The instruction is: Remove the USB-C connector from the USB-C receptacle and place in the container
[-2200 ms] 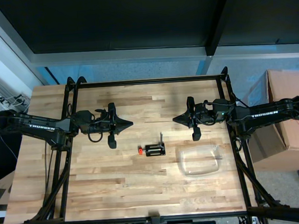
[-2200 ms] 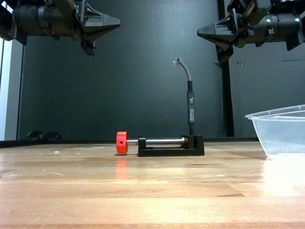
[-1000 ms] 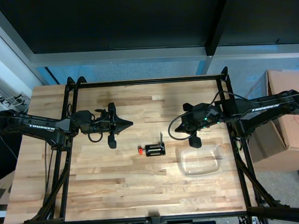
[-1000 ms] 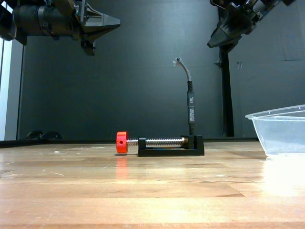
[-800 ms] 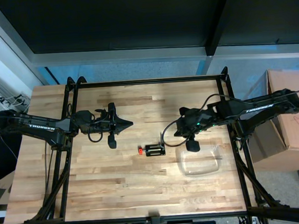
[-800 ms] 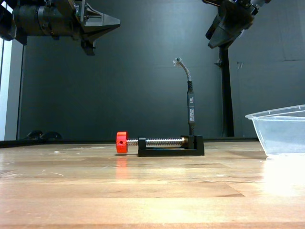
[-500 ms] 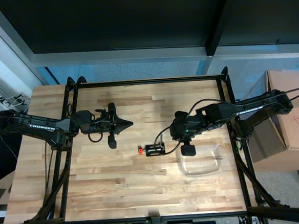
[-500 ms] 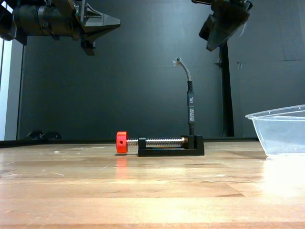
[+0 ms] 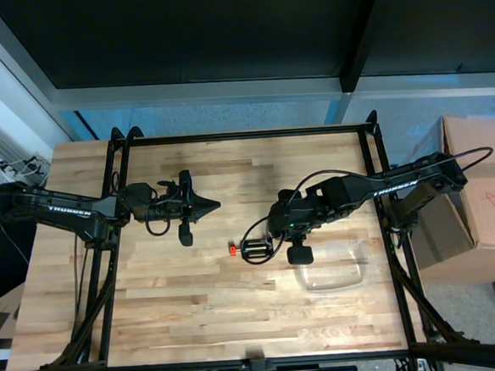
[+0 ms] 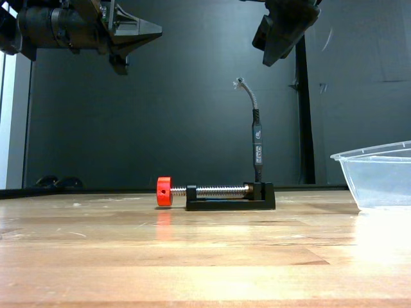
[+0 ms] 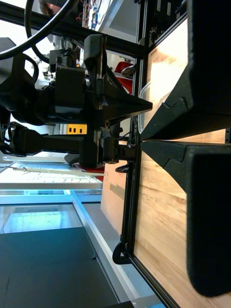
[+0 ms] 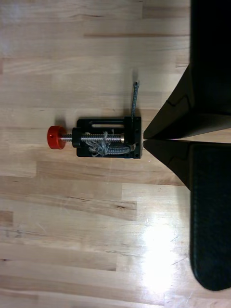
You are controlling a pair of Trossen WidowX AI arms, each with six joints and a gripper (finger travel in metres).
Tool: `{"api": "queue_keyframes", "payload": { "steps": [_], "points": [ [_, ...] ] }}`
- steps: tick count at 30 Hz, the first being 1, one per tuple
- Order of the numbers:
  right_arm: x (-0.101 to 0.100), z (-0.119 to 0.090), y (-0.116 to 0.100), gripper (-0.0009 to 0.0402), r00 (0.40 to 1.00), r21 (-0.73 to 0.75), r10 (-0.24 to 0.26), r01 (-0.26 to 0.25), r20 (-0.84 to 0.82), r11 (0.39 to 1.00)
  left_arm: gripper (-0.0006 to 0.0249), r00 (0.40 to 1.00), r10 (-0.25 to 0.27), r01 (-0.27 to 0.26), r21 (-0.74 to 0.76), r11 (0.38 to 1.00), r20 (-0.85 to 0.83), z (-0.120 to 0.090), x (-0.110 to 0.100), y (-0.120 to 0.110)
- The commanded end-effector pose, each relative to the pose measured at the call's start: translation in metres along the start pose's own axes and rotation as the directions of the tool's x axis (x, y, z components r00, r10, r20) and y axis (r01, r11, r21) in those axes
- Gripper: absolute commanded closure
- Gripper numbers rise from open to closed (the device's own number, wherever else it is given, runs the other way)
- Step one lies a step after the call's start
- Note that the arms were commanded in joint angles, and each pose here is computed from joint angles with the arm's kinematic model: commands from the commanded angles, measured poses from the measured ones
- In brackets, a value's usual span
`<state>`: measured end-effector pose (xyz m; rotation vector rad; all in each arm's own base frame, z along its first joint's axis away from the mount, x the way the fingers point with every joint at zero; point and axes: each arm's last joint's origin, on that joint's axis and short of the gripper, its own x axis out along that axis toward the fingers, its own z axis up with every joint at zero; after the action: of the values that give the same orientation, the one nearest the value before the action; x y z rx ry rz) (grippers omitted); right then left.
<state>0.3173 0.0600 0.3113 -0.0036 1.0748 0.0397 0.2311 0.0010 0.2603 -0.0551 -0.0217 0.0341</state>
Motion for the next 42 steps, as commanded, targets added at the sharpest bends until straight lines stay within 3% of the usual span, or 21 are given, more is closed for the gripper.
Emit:
{"api": "queue_keyframes", "payload": {
  "steps": [1, 12, 22, 33, 42],
  "points": [
    [0.005, 0.002, 0.001, 0.0393, 1.000, -0.001, -0.002, 0.002, -0.018, 1.000, 0.0243, 1.000, 0.000, 0.000, 0.000, 1.000, 0.000, 0.000, 0.000, 0.000],
    [0.024, 0.004, 0.004, 0.0393, 0.998, -0.003, -0.007, 0.007, -0.056, 1.000, 0.0243, 1.000, 0.000, 0.000, 0.000, 1.000, 0.000, 0.000, 0.000, 0.000],
    [0.058, 0.005, 0.006, 0.0393, 0.992, -0.012, -0.016, 0.014, -0.124, 1.000, 0.0243, 1.000, 0.000, 0.000, 0.000, 1.000, 0.000, 0.000, 0.000, 0.000],
    [0.082, 0.004, 0.008, 0.0393, 0.984, -0.018, -0.024, 0.021, -0.178, 1.000, 0.0243, 1.000, 0.000, 0.000, 0.000, 1.000, 0.000, 0.000, 0.000, 0.000],
    [0.083, 0.004, 0.008, 0.0345, 0.983, -0.014, -0.025, 0.023, -0.180, 1.000, 0.0243, 1.000, 0.000, 0.000, 0.000, 1.000, 0.000, 0.000, 0.000, 0.000]
  ]
}}
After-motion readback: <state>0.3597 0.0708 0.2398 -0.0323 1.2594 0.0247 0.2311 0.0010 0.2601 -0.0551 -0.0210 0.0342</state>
